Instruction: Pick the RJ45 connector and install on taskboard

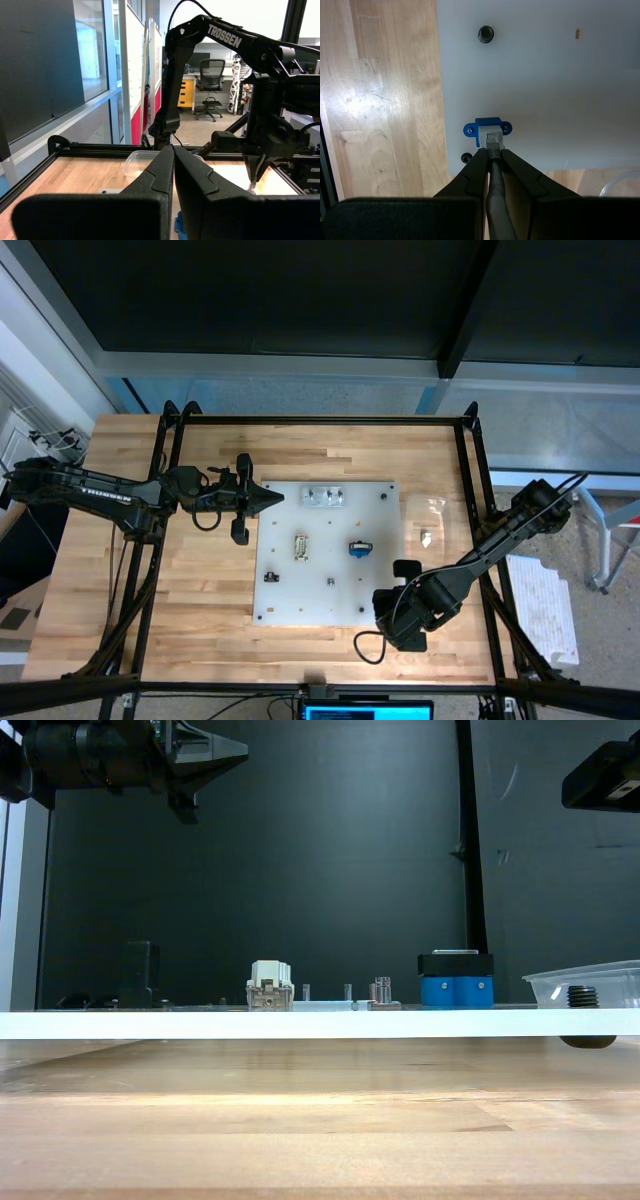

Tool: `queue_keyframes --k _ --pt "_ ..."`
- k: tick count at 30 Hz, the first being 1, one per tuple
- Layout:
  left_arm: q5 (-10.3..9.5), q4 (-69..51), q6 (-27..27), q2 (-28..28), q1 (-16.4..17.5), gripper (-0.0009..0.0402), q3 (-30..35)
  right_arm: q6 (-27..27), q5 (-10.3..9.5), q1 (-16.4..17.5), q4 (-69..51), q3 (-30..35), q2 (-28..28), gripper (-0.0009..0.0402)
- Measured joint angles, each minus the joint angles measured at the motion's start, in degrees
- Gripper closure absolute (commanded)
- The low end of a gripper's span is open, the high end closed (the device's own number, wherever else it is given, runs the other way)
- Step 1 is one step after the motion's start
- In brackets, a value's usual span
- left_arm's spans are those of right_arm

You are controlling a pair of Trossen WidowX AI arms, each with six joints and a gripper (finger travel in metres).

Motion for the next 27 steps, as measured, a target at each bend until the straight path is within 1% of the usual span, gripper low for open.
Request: queue_keyframes --k 9,19,27 --pt "-0.02 0.02 0.0 0.0 0.0 0.0393 -0.02 -0.96 0.02 -0.02 1.25 -1.33 -0.07 0.0393" --pt "0.0 0.02 0.0 0.0 0.0 0.0393 -0.02 -1.01 0.17 -0.11 5.51 -5.01 -0.55 0.0393" --pt "0.0 0.0 0.0 0.0 0.0 0.0393 0.0 -1.07 0.0 -0.22 5.6 -5.27 -0.66 0.0393"
